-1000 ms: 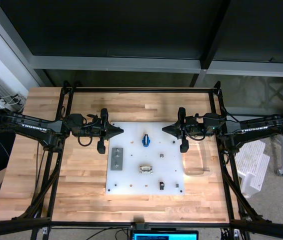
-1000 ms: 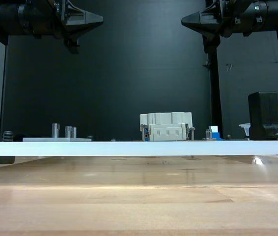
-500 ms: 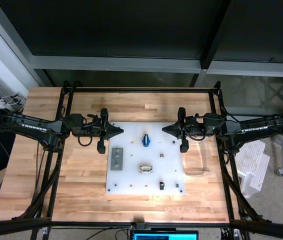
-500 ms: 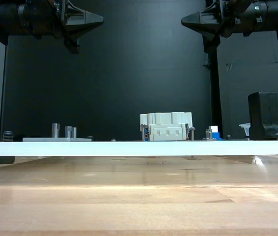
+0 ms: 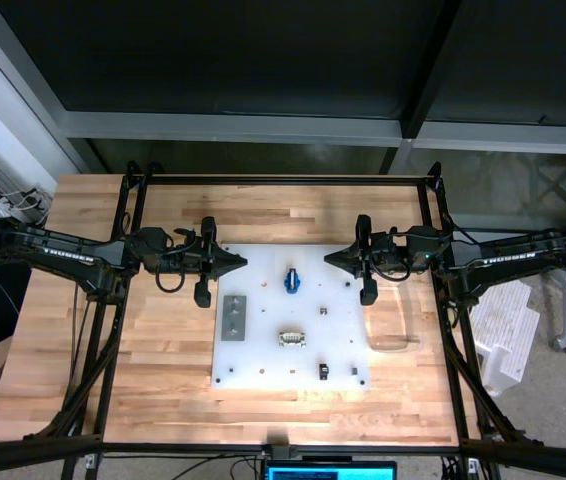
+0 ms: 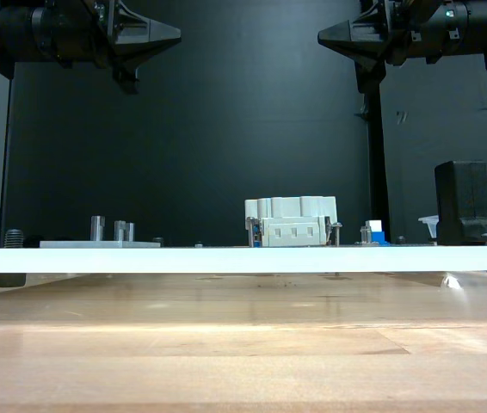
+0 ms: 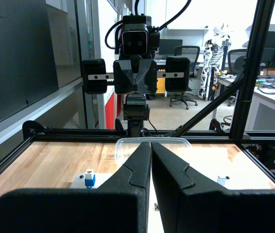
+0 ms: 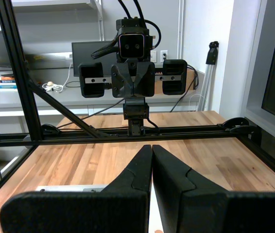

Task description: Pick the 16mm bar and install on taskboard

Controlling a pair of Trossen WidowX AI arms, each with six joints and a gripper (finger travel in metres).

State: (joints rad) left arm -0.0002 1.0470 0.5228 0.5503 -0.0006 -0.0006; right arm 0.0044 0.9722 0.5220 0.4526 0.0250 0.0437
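No step has been done so far. The left tool (image 5: pixel 241 262) and right tool (image 5: pixel 328 259) are held high above the far part of the large white perforated taskboard (image 5: pixel 263 350), each pressed shut and empty. The short grey metal 16mm bar cannot be made out, so picking and installing remain. The pale wooden plank bench (image 5: pixel 163 400) is ringed by a black metal frame (image 5: pixel 283 180), and a dark panel (image 6: pixel 252 103) is seen behind.

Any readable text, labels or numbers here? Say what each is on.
"TROSSEN": white lettering on the left arm, high view.
On the right arm: similar white lettering, too small to read.
On the taskboard: no legible text.
Both shut, the left gripper and right gripper hang high over the taskboard's far end: no markings seen.
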